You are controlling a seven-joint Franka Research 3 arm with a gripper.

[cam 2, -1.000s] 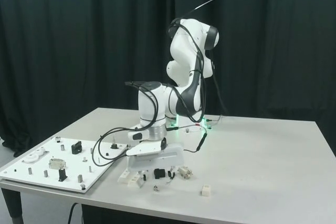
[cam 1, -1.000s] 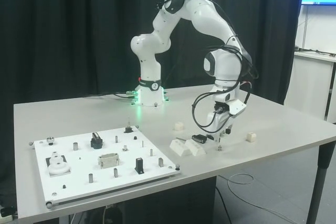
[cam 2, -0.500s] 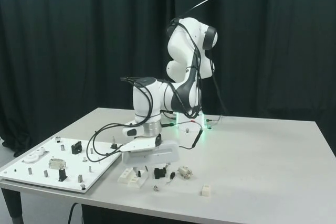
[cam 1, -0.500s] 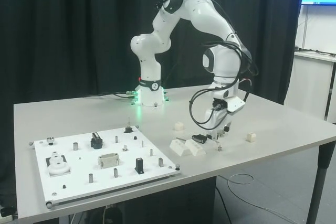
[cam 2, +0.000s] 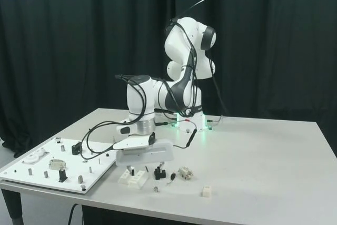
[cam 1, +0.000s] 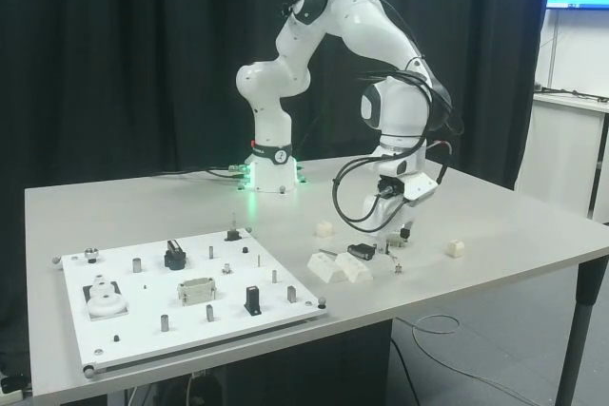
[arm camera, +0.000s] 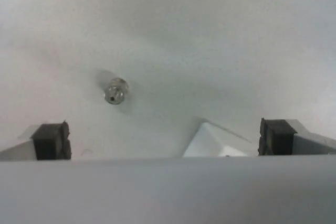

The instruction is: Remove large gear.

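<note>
White gears, the large gear (cam 1: 105, 302) among them, sit at the near left corner of the white board (cam 1: 181, 297) on the bench (cam 1: 495, 225), untouched and well apart from the arm. Further right, a white block (cam 1: 338, 267), a black part (cam 1: 362, 253) and a small bolt (cam 1: 398, 267) lie loose under the gripper (cam 1: 400, 235). Its fingers (arm camera: 51, 141) stand wide open and hold nothing, hovering over the bolt (arm camera: 115, 91) in the wrist view. The risk, I judge, lies in the long traverse toward the board: a low sweep could knock the loose parts, or the trailing cable (cam 1: 347, 197) could snag the board's upright pegs.
</note>
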